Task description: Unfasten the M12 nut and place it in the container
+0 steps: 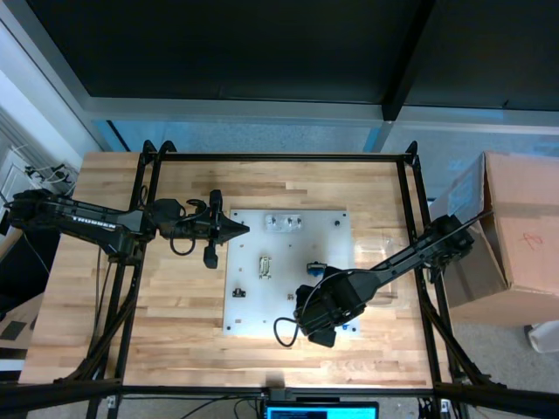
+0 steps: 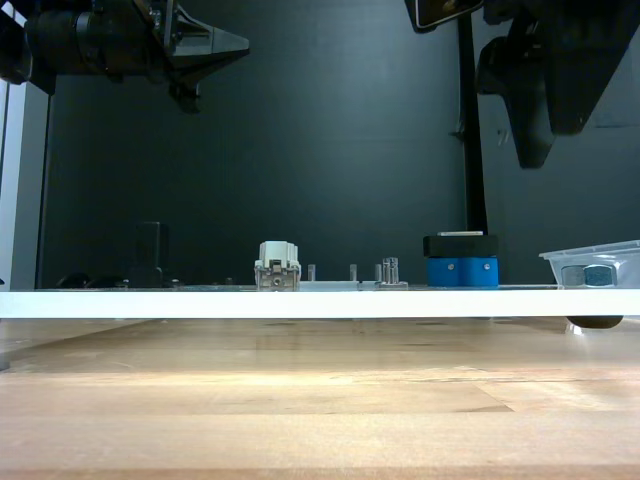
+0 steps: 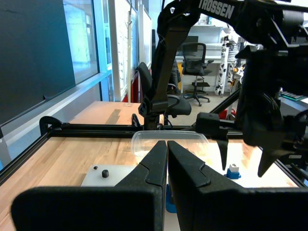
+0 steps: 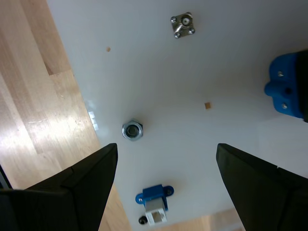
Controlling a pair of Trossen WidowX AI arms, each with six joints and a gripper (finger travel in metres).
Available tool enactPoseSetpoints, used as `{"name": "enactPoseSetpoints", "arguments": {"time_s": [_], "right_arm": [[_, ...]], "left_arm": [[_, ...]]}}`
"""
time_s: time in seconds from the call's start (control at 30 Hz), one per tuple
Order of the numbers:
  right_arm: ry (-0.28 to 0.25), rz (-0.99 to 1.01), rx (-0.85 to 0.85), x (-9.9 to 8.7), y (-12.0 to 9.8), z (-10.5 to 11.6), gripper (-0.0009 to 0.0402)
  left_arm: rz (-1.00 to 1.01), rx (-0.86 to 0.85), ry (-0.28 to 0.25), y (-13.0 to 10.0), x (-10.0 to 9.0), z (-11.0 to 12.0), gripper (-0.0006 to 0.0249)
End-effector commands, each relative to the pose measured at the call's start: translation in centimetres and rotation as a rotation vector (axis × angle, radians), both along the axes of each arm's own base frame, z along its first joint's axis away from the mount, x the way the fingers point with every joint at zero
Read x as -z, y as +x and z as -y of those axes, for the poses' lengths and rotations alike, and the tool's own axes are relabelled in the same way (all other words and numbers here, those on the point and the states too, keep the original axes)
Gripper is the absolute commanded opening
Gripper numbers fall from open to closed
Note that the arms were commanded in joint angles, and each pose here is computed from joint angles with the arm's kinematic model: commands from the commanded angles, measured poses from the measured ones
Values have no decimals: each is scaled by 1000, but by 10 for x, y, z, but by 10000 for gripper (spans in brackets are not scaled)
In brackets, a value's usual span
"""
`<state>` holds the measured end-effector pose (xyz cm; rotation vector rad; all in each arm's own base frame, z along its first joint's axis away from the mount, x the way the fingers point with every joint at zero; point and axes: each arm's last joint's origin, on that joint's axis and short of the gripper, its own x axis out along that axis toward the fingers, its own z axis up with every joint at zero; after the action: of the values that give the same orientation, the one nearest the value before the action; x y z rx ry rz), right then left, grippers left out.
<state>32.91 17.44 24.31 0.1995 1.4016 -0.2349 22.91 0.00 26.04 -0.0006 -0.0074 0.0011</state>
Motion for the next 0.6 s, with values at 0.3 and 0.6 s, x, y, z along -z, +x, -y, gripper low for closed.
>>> {"name": "enactPoseSetpoints", "arguments": {"time_s": [0.3, 0.6], "right_arm": [[-7, -29, -6, 23, 9, -8, 294], [-12, -37, -17, 35, 12, -14, 294]], "left_arm": [[1, 0, 0, 0, 0, 0, 0], [0, 0, 0, 0, 0, 0, 0]]}}
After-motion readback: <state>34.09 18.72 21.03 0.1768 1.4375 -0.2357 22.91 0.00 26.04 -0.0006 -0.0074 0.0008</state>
